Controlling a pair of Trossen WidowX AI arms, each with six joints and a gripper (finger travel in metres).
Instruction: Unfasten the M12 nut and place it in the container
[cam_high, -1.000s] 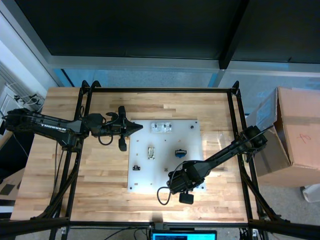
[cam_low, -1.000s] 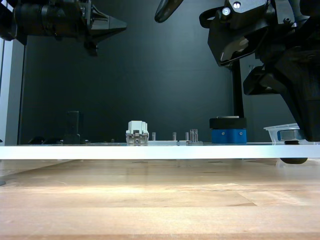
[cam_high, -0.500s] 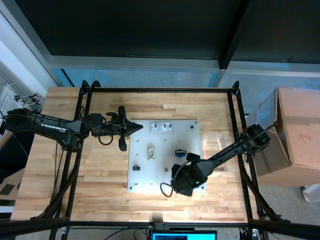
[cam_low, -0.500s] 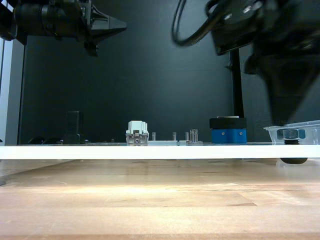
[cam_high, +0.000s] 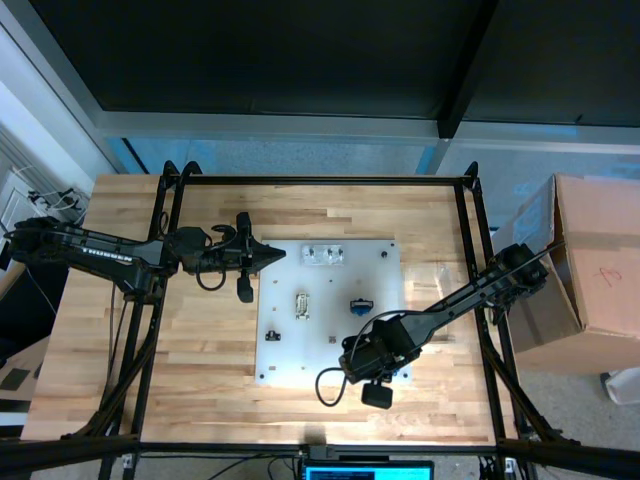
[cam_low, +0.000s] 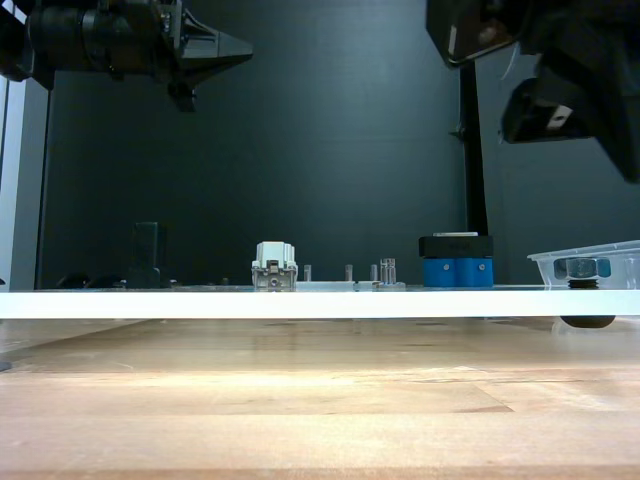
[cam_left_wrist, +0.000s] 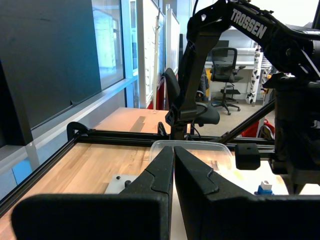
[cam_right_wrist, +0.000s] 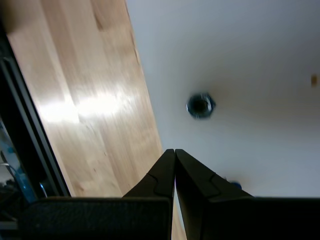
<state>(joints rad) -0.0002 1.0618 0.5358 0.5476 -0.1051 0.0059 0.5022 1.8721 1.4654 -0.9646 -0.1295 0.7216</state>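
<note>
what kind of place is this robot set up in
Probably a robotics lab in an office: a black swivel office chair beyond a pale wooden table with a white task board. Left gripper hovers at the board's far left; right gripper above the small silver nut on its stud.

Even light from above in the high view. The low view is dark behind; the table (cam_low: 300, 395) has glare along its near edge. The nut (cam_right_wrist: 200, 106) looks blurred.
</note>
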